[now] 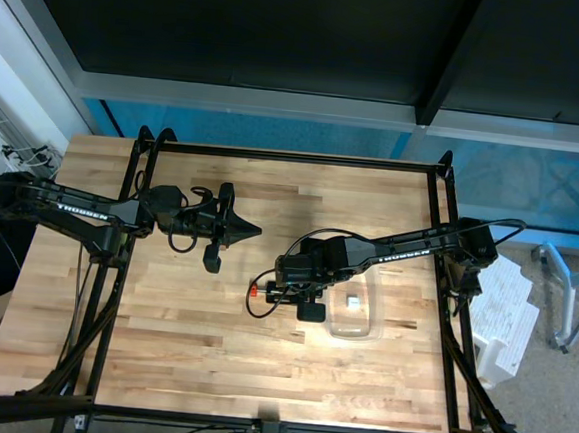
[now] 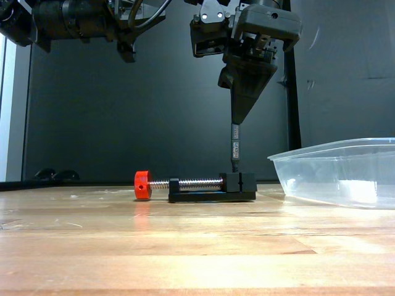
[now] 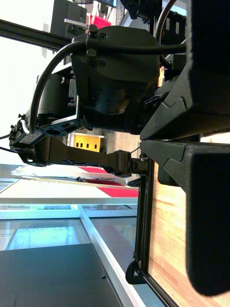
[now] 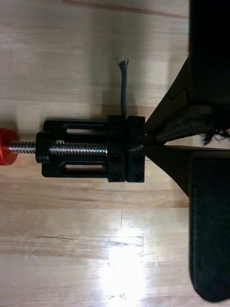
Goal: Pick the usb-c connector and install on the hub
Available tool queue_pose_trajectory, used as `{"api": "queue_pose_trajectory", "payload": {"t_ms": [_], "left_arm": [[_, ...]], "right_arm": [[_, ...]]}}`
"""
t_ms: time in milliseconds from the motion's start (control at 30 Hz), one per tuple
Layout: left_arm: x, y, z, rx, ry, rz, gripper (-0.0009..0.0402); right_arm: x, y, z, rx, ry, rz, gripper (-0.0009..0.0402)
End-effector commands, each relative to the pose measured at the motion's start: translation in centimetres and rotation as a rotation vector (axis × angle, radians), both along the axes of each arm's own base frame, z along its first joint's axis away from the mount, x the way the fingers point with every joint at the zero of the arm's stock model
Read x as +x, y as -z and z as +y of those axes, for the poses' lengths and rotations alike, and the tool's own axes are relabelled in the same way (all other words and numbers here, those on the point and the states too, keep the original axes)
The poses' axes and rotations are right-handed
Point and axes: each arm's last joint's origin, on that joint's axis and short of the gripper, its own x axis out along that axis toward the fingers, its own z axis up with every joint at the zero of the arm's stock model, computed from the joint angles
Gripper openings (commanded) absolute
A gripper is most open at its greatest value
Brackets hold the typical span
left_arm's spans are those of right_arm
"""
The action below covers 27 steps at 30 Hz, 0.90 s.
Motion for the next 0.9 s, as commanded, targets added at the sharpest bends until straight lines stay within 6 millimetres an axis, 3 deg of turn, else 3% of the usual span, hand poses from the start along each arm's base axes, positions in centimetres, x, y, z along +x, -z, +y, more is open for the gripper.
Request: {"api": "queue_pose_trajectory", "payload": {"t_ms": [33,400,700,900], "left_arm": [[0.0,0.0,0.0,0.000,0.000,0.000,0.0000],[0.0,0.0,0.0,0.000,0.000,0.000,0.0000],[0.0,0.0,0.0,0.000,0.000,0.000,0.0000],[0.0,0.0,0.0,0.000,0.000,0.000,0.0000]], "right_arm": [[0.0,0.1,0.0,0.001,-0.002,0.004,0.0000],[-0.5,-1.1,0.1,0.006,-0.004,-0.031,0.0010],[-0.7,-2.5,0.0,0.016,-0.003,-0.095,0.0125],[-2.0,-4.2,0.0,0.027,-0.014,-0.139,0.0189]]}}
